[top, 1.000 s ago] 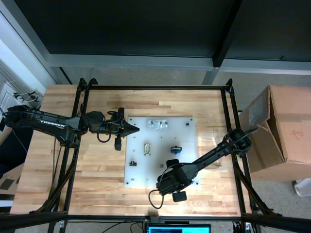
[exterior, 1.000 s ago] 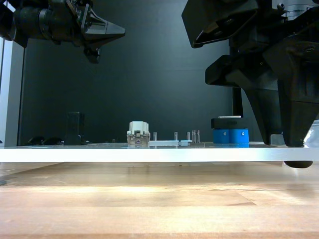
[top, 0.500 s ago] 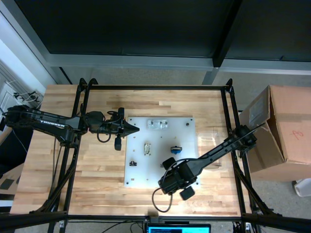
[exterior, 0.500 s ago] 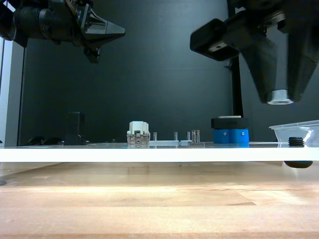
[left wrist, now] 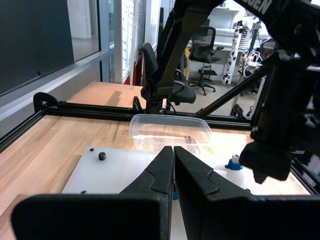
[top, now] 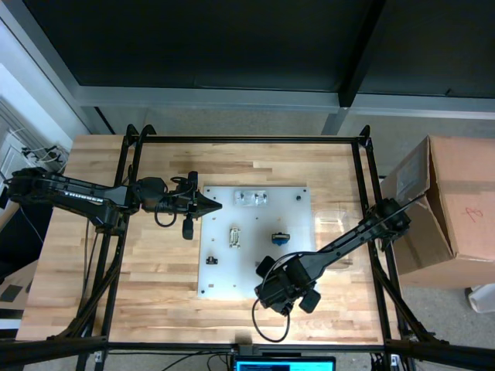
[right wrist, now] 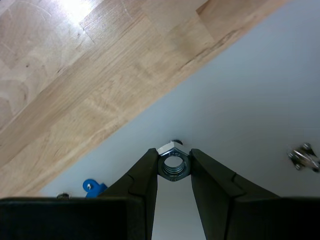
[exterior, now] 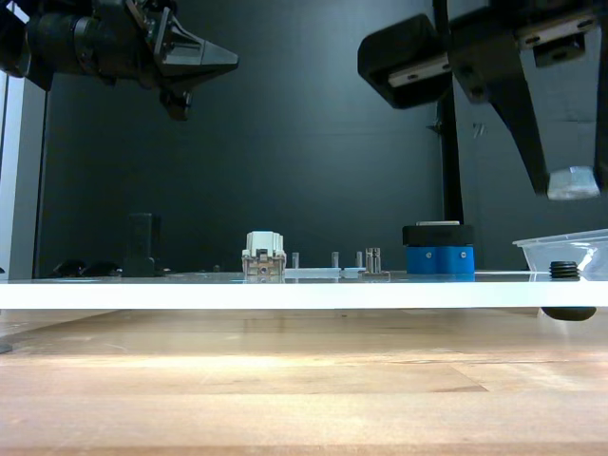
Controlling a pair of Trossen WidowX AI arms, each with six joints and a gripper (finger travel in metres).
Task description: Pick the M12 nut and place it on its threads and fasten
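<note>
Spanning most of the high view, the wooden worktop [top: 155, 263] carries the white board [top: 220, 274] at its middle. The left arm [top: 77, 197] reaches in from the picture's left. Its left hand [top: 215, 205] hangs high over the board's upper left edge, fingers together on nothing, a spot clear of the other arm's work, I judge. The right arm [top: 348, 239] comes from the right edge to the board's lower right corner, where the right hand [right wrist: 173, 159] points down. The clear tray [top: 334, 216] lies on the worktop just right of the board. At the low view's lower right the black stud [exterior: 564, 270] stands bare, ribs showing. Above it, apart, hangs the M12 nut [exterior: 573, 182], clamped flat between the right hand's fingers. Its bore faces down, likely for lowering straight onto the threads.
</note>
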